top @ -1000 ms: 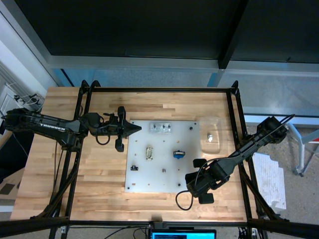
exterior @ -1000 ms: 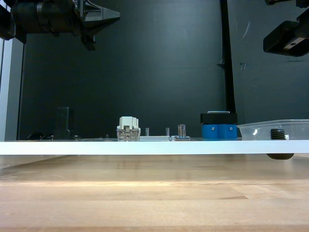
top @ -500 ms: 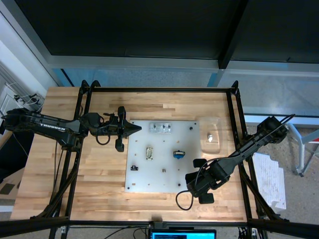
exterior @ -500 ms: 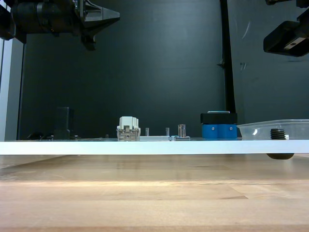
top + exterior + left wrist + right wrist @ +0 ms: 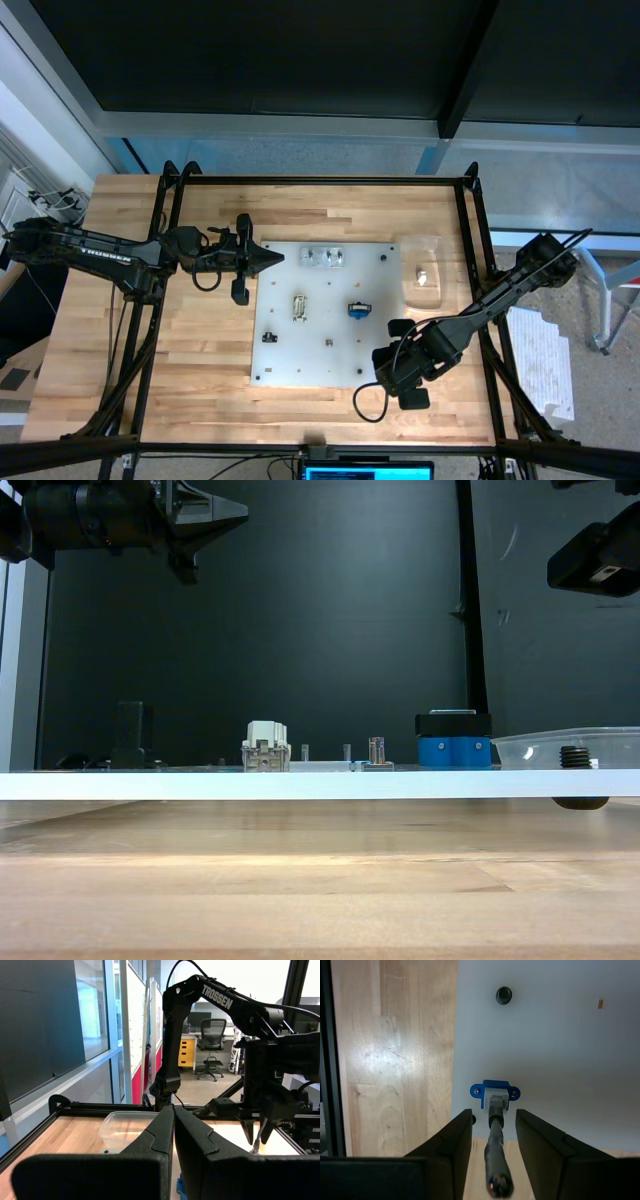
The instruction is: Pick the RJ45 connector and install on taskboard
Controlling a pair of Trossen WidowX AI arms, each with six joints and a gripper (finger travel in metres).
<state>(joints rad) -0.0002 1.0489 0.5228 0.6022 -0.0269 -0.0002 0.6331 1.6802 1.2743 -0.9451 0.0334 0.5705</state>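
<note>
The RJ45 connector [image 5: 497, 1102] sits in a blue socket [image 5: 480, 1091] on the white taskboard [image 5: 545, 1050], its grey cable [image 5: 496, 1155] rising between the fingers. My right gripper [image 5: 494, 1112] is open, one finger on each side of the cable without touching it. From above, the right gripper [image 5: 385, 372] hangs over the near right corner of the taskboard [image 5: 320, 340] and hides the connector. The left gripper [image 5: 272, 258] hovers shut and empty over the board's far left edge; its fingers [image 5: 165, 1130] are pressed together.
A clear plastic tray [image 5: 423, 270] with a small part in it stands right of the board. On the board are a silver block [image 5: 324, 258], a beige connector [image 5: 298, 307] and a blue piece [image 5: 357, 310]. A black frame [image 5: 470, 260] borders the table.
The right gripper has shifted very slightly to the right, seen in the low view. The left arm has not moved.
</note>
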